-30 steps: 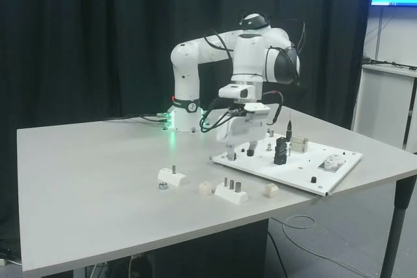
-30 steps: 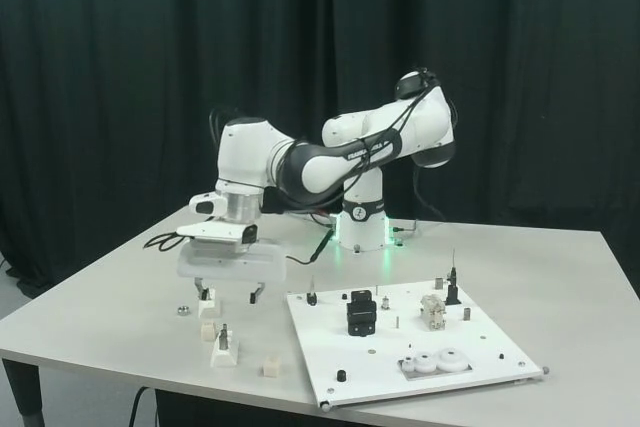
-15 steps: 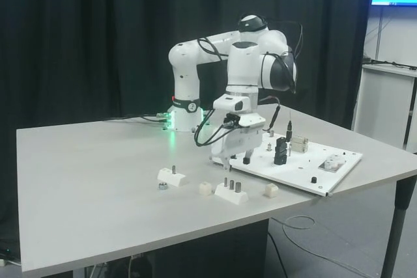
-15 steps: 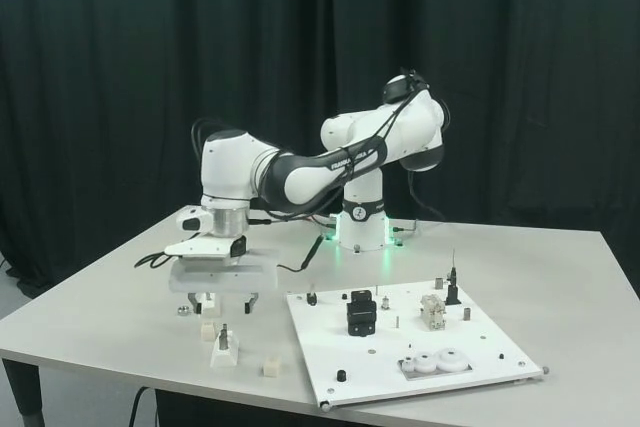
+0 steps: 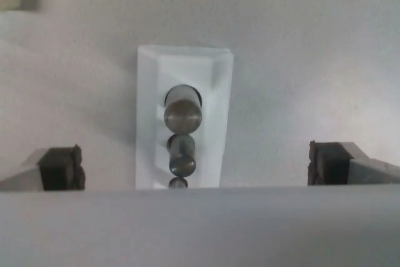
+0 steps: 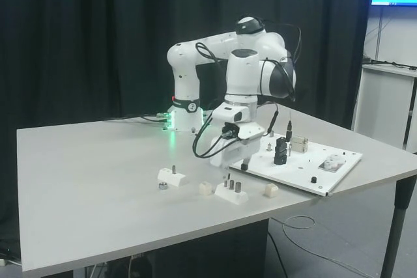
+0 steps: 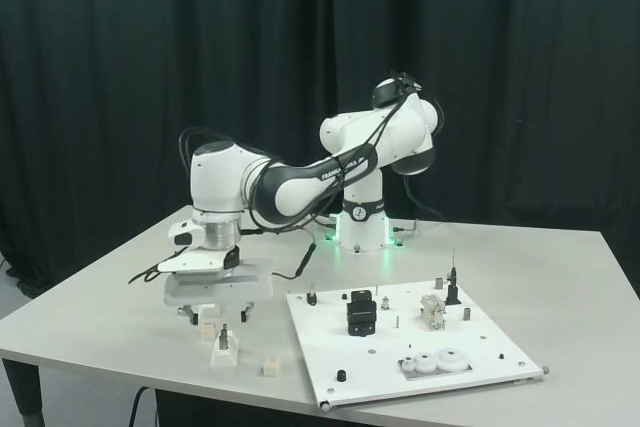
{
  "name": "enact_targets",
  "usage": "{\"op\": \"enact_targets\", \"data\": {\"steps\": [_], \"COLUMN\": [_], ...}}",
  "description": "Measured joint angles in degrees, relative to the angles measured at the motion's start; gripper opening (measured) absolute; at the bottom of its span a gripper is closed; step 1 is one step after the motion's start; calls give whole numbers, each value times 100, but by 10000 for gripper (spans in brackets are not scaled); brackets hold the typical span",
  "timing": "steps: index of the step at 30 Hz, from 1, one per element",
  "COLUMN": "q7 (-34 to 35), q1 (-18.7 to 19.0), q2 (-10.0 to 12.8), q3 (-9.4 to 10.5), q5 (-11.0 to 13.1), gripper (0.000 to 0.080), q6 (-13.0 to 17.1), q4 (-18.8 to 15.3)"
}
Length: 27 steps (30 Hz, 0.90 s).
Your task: Pick round peg 3.
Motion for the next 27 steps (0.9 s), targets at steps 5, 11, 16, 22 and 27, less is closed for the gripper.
{"op": "enact_targets", "data": {"steps": [5,11,16,22,27], "q7": [29,61,67,67,60], "q1": [-94,-176,-223,-236,-239], "q2": [8,26,30,67,73], "q3": [61,105,163,187,234], "q5": [-75,-115,-152,-155,-195], "gripper": [800,800,800,800,800], "q6": [-59,-149,-151,-145,-92], "q4": [103,183,214,215,215]}}
